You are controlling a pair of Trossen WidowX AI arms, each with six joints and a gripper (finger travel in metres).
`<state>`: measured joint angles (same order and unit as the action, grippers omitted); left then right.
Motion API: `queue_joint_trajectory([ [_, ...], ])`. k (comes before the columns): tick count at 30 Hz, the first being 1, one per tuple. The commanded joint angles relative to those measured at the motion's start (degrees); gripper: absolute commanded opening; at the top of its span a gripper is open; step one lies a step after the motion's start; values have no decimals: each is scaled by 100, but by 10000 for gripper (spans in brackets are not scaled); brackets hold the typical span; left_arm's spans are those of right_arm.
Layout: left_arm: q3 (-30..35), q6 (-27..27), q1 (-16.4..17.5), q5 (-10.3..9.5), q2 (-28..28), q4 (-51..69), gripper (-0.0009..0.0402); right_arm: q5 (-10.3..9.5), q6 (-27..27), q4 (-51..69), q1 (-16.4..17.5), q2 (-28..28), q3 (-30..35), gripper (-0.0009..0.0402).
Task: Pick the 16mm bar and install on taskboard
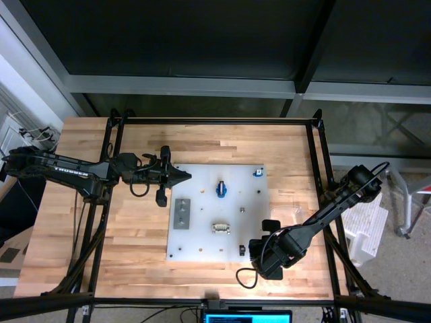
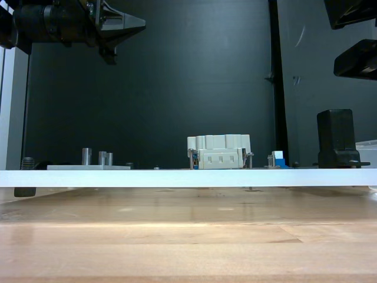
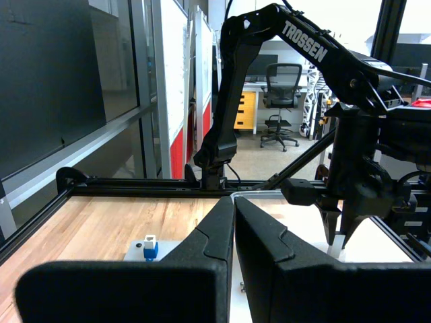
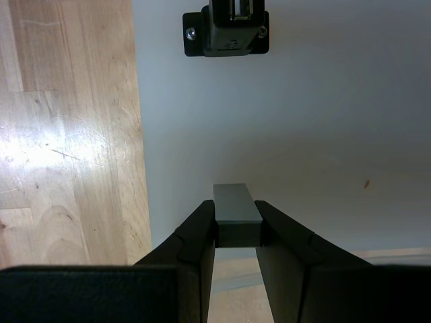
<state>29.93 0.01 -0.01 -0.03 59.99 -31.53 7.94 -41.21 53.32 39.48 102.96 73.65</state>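
The 16mm bar (image 4: 236,214), a short dark-grey metal stub, is pinched between the fingers of my right gripper (image 4: 237,227), which is shut on it. It hangs just above the near right part of the white taskboard (image 4: 303,121), close to the board's edge. In the high view my right gripper (image 1: 259,252) is at the taskboard's (image 1: 202,202) near right corner. My left gripper (image 1: 182,176) hovers over the board's far left corner with its fingers shut and nothing in them. The left wrist view shows the left gripper (image 3: 234,202) pointing level across the table.
On the board are a grey block with two holes (image 1: 182,212), a blue fitting (image 1: 221,189), a white connector (image 1: 221,229), a small blue part (image 1: 256,173) and a black socket (image 4: 227,30) just ahead of the bar. A clear plastic tray (image 1: 291,205) lies right of the board.
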Motion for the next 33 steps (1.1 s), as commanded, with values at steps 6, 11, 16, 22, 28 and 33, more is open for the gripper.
queue_joint_trajectory([
  [6,2,0,0,0,2,-2,0,4,-7,-140,2,2,-146,32],
  [11,2,0,2,0,2,-2,0,2,-9,-334,0,2,-306,41],
  [16,2,0,2,0,2,-2,0,2,-11,-354,0,2,-345,62],
  [22,2,0,0,0,2,0,0,4,-24,-356,2,-2,-326,92],
  [28,2,0,2,0,2,0,0,4,-26,-356,2,-26,-321,139],
  [33,2,0,0,0,2,-2,0,2,-28,-348,4,-87,-306,178],
])
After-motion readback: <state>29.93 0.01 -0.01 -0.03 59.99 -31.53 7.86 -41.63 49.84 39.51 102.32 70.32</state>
